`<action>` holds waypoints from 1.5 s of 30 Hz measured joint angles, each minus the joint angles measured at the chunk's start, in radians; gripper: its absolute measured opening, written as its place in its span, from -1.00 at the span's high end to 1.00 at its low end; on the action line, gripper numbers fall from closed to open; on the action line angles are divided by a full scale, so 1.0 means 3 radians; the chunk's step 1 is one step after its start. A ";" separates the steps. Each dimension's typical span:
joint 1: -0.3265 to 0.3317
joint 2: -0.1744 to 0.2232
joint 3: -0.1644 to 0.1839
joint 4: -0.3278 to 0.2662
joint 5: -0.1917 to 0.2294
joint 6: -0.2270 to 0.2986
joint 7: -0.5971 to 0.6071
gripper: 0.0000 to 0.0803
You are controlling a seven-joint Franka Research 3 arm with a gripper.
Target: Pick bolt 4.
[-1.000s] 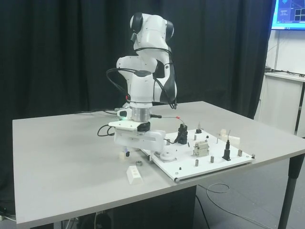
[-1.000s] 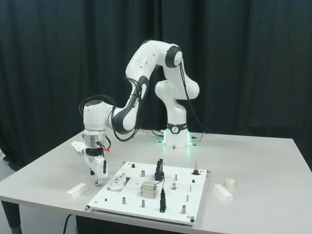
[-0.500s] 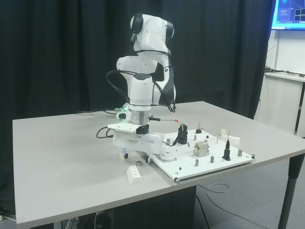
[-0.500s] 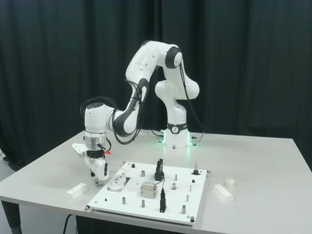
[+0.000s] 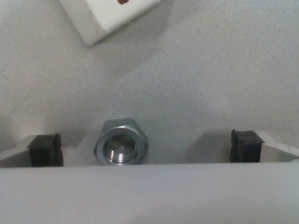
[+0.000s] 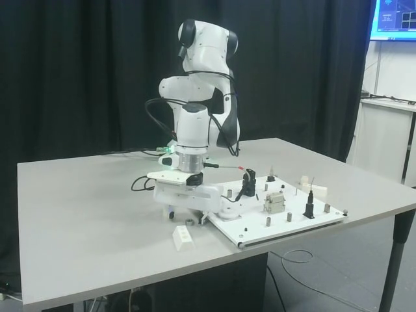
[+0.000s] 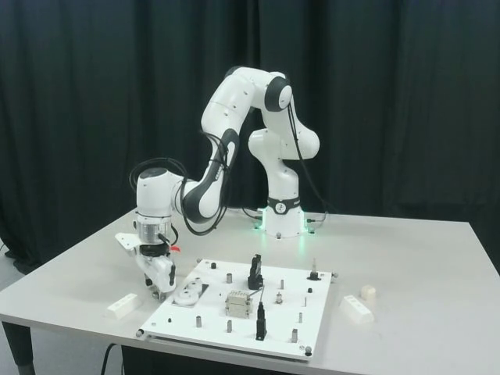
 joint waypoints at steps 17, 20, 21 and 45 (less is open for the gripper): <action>0.0000 0.0051 0.0027 0.0000 0.0000 0.0079 -0.0249 -0.27; 0.0000 0.0052 0.0031 0.0000 0.0000 0.0082 -0.0273 -0.27; 0.0000 0.0051 0.0032 0.0001 0.0000 0.0083 -0.0281 0.20; 0.0000 -0.0033 0.0005 0.0001 0.0000 0.0023 -0.0422 0.41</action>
